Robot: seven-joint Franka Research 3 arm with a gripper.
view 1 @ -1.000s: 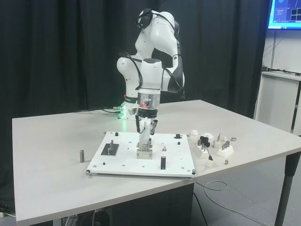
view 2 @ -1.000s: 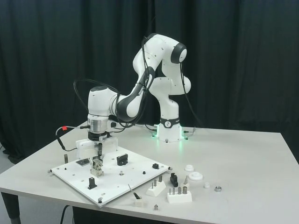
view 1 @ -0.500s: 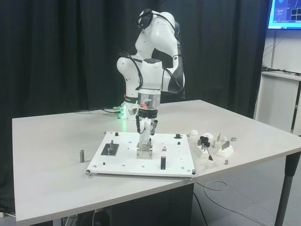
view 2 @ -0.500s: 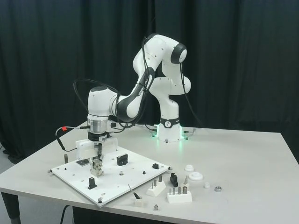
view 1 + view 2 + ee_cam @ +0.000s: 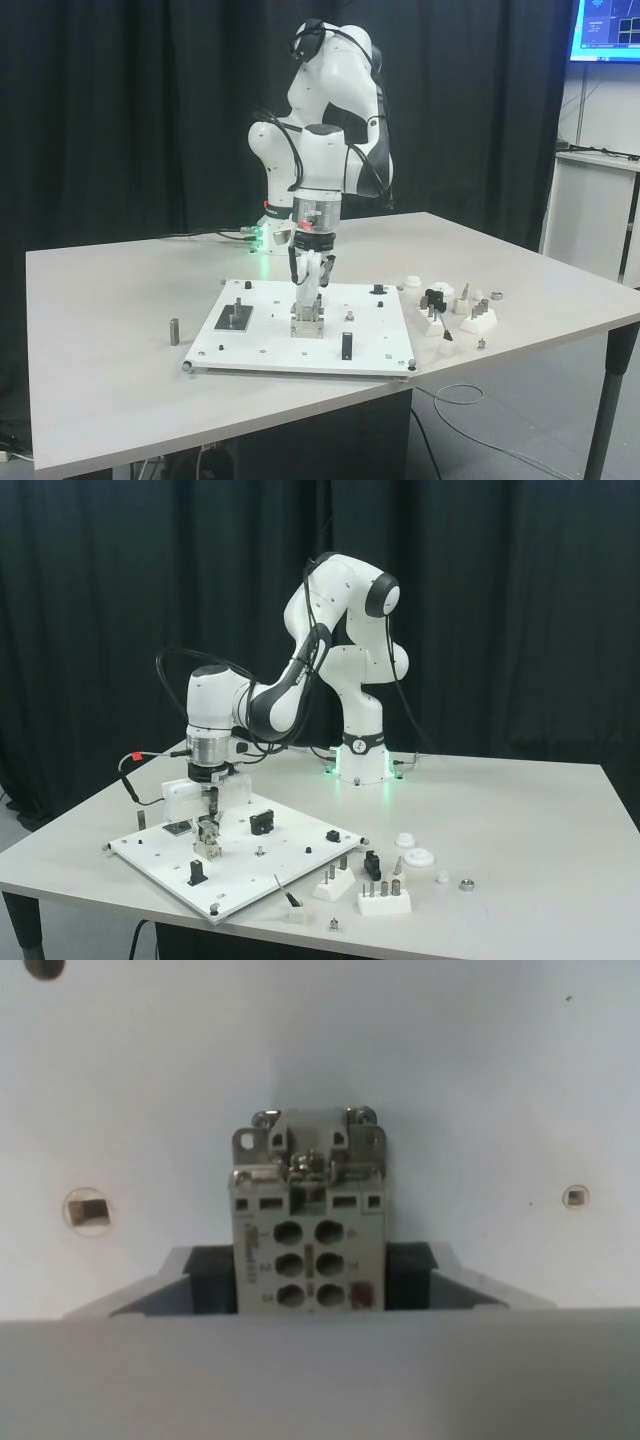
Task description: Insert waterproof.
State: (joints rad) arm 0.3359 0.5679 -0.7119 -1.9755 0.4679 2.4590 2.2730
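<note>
The waterproof connector (image 5: 308, 1220) is a grey block with several round holes and a metal bracket on top. It stands upright on the white board (image 5: 270, 345) near its middle (image 5: 307, 320) (image 5: 207, 840). My gripper (image 5: 310, 1285) comes straight down on it from above (image 5: 308, 292) (image 5: 208, 815). In the wrist view the dark fingers (image 5: 205, 1278) press against both sides of the connector's lower part. The gripper is shut on the connector. The gripper's own body hides the connector's base in the wrist view.
On the board stand a black upright piece (image 5: 346, 345), a grey plate (image 5: 234, 318) and small pegs. White holders with parts (image 5: 470, 315) (image 5: 385, 900) and loose rings (image 5: 418, 856) lie beside the board. A grey post (image 5: 174, 330) stands off its far side.
</note>
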